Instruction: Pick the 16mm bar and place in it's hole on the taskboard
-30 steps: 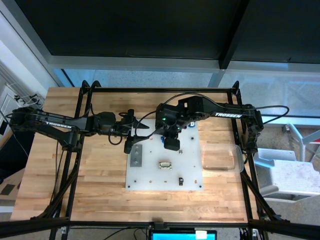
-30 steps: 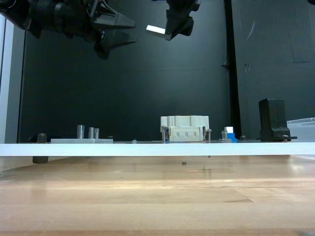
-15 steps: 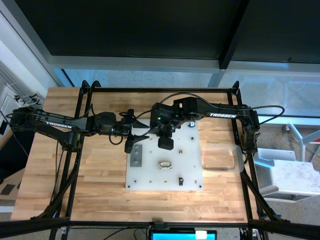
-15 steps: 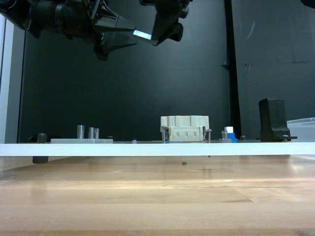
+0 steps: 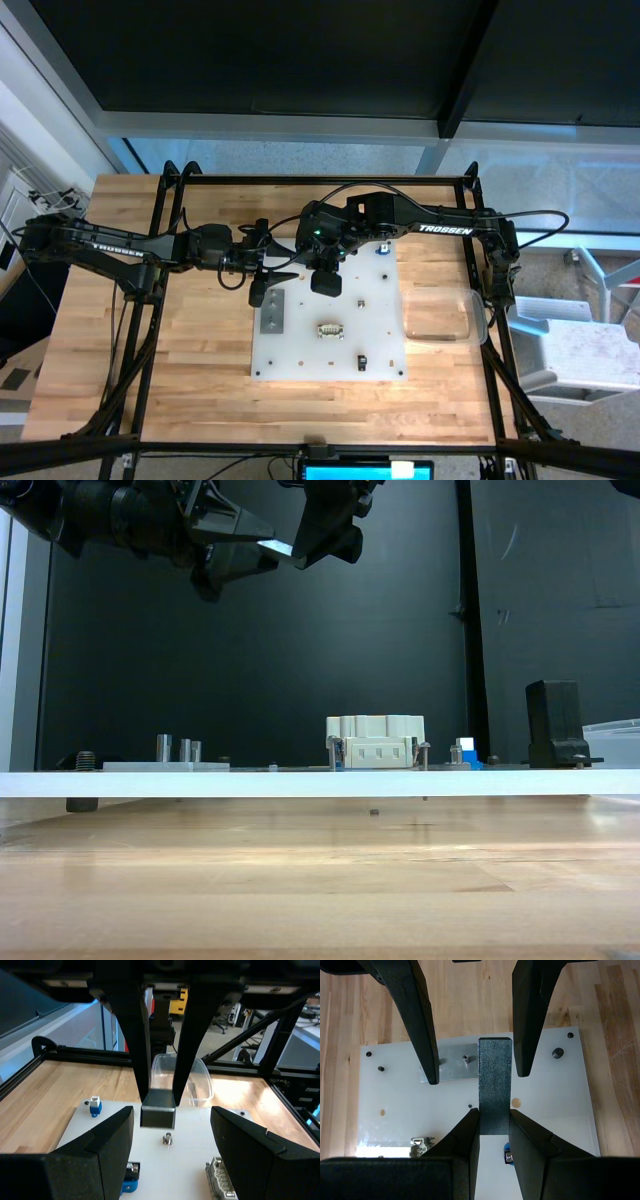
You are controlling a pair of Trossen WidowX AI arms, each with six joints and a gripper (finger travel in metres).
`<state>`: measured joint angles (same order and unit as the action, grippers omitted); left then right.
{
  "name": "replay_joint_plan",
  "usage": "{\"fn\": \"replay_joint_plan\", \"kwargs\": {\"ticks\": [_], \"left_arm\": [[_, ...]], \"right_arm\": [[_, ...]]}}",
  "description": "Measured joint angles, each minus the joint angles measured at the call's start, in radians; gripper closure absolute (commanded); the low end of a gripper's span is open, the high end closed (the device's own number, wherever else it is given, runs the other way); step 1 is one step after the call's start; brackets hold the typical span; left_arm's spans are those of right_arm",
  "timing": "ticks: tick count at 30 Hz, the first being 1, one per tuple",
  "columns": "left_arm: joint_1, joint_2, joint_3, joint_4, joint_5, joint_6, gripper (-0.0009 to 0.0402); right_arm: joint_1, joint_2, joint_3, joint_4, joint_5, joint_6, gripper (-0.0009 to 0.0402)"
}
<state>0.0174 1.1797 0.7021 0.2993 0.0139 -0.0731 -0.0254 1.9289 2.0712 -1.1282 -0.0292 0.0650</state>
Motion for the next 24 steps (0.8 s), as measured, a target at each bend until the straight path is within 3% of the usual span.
{"fn": "replay_joint_plan", "kwargs": {"ticks": [12,24], "left_arm": [[0.001,0.0,0.084,-0.16,0.015,0.033,0.0219],[0.0,0.0,0.097,-0.163,0.01,0.034,0.0231]], "right_arm": [[-0.001,0.0,-0.001,0.006,-0.001,-0.003,0.0389],[-0.001,0.0,-0.001,0.007,-0.001,-0.01,0.0389]]}}
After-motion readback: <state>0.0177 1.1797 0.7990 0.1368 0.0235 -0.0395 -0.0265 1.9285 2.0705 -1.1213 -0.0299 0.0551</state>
